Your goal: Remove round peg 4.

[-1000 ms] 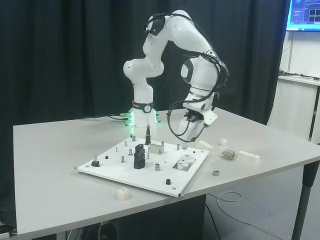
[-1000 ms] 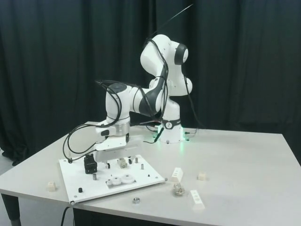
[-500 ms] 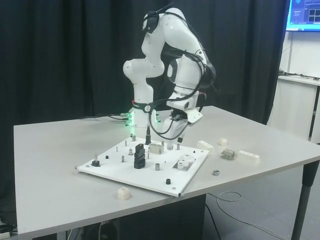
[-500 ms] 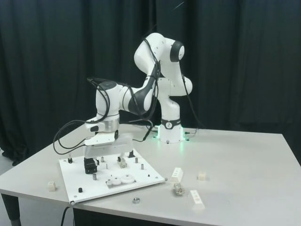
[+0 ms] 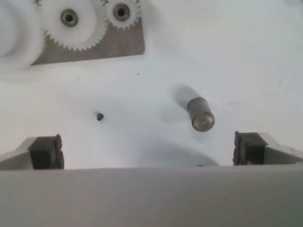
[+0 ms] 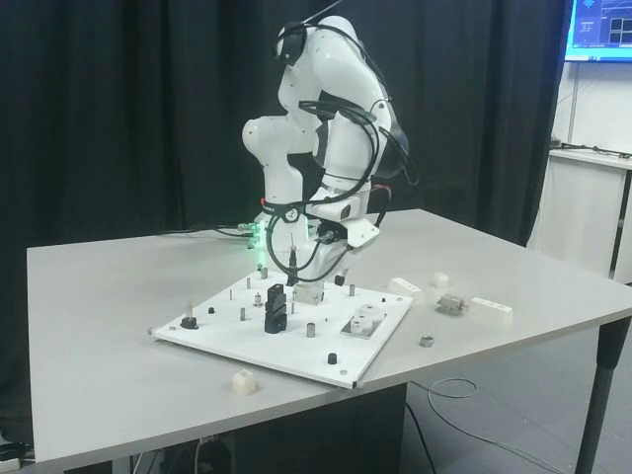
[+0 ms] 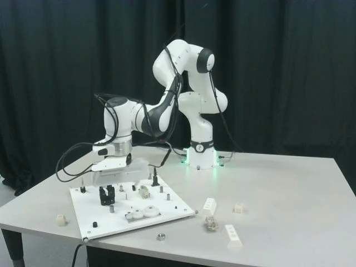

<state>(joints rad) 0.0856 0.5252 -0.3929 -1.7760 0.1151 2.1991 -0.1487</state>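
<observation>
Black curtains backed the grey table (image 6: 109,296), where a white board (image 6: 296,341) held upright pegs and fittings. From the wrist view the gripper (image 5: 147,150) hung over the board with its jaws spread wide, gripping nothing, probably set to straddle a peg. One grey peg (image 5: 200,114) stood upright at about one o'clock from the gap, likely peg 4. A recessed tray (image 5: 94,49) held meshed white gears (image 5: 70,20).
</observation>
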